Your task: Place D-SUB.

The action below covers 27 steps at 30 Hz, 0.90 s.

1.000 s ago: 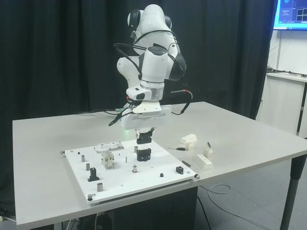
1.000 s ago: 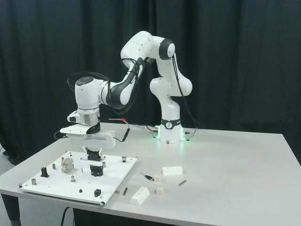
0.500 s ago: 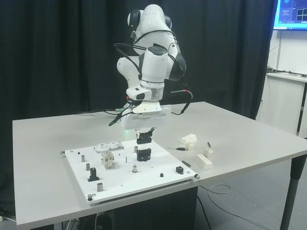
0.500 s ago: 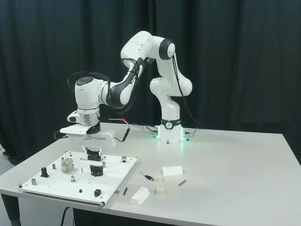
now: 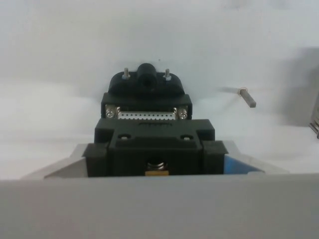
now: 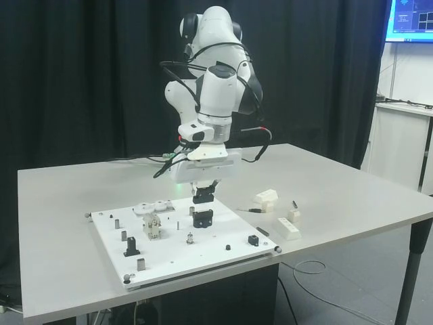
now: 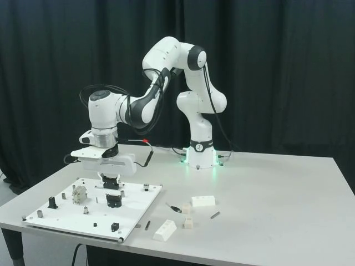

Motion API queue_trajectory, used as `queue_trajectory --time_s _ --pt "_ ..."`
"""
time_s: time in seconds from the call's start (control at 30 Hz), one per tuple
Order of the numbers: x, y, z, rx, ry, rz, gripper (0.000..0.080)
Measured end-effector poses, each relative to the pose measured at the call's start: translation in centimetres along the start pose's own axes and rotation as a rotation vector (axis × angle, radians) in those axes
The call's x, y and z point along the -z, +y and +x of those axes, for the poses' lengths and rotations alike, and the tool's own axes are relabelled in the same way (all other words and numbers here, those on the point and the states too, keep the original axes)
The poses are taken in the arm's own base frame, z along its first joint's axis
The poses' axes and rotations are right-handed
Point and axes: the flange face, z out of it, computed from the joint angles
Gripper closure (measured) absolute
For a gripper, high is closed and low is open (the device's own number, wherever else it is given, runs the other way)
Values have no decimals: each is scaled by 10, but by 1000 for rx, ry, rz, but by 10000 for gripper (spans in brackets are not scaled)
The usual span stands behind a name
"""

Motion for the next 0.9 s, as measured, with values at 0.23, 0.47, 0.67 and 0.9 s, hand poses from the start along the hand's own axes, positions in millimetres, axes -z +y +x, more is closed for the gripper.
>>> queue_trajectory --time_s 0.23,0.47,0.67,0.9 --pt "0 -1 0 1 0 0 420" --pt "0 -1 -1 2 1 0 420" --pt "1 -5 -2 8 1 0 420" --pt "2 -20 -9 24 -3 7 420"
